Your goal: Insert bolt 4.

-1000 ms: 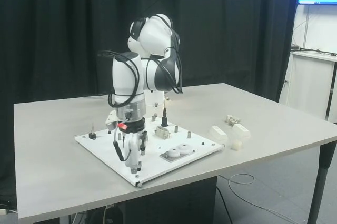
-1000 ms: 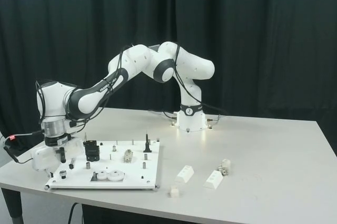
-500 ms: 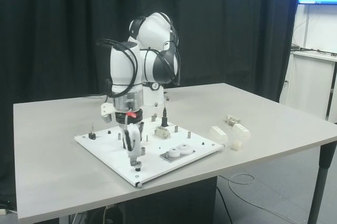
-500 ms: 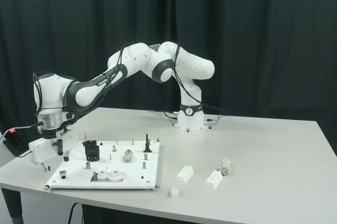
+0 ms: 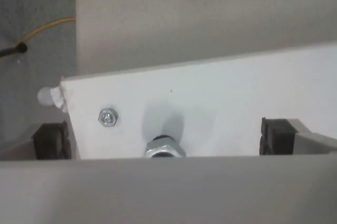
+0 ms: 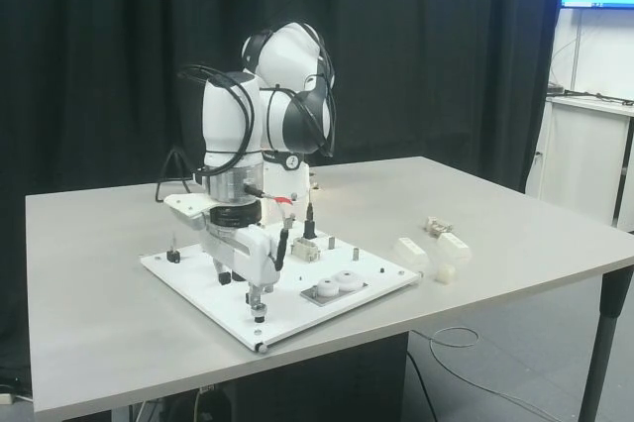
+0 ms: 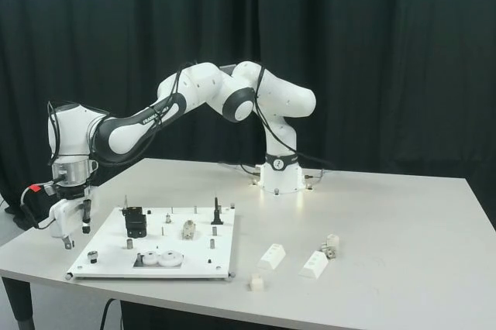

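Raised since a second ago, the two-fingered gripper [image 5: 164,137] hangs wide open, empty, above the white assembly board [image 6: 287,288], its seated metal bolt [image 5: 164,149] half hidden.

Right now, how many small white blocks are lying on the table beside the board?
3, all off the board's far-from-arm edge: one nearest the board, one farther out, and a small cube by the table's front edge. Others may be hidden.

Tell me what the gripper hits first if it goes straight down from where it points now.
Probably the bolt standing in the white board, which lies right under the gripper; depth is hard to judge.
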